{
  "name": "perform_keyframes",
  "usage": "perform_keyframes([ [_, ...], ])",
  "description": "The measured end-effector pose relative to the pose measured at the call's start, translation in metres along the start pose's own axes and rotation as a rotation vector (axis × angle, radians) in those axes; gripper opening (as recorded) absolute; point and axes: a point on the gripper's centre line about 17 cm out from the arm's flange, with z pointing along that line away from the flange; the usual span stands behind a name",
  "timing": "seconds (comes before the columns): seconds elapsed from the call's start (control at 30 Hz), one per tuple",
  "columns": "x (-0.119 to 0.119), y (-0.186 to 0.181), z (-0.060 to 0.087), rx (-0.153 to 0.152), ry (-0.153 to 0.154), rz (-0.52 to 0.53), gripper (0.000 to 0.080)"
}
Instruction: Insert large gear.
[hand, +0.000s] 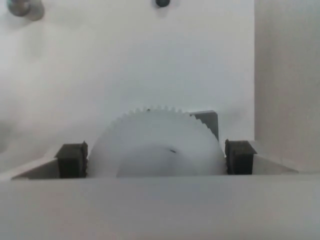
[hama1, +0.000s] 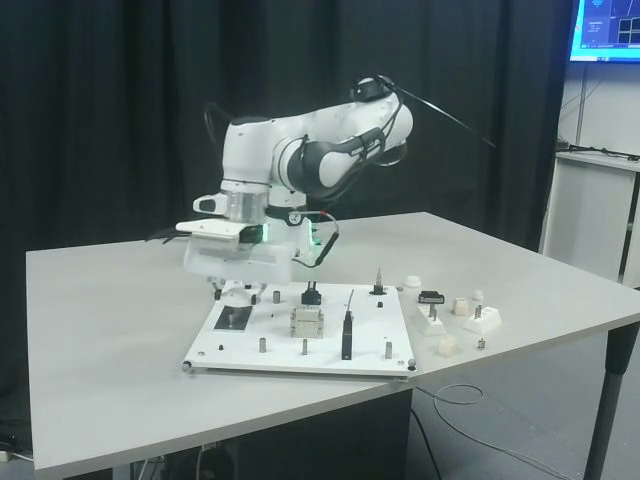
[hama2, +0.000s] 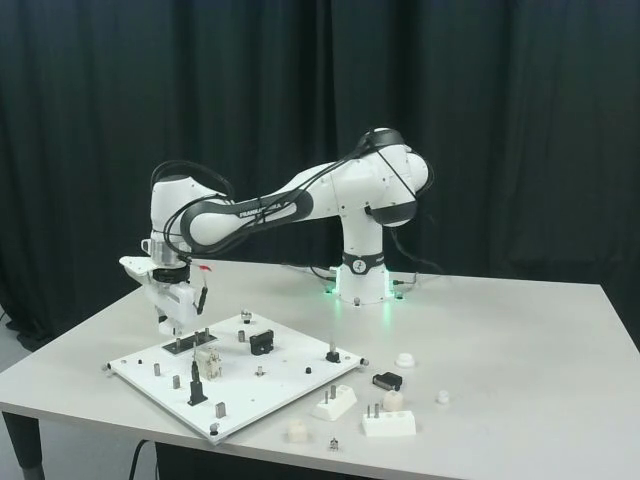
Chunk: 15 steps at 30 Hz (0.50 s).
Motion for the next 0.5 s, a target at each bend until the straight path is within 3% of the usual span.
perform_keyframes([
  [0.5, 0.000, 0.007, 0.018, 0.045, -0.057, 0.013, 0.0598],
])
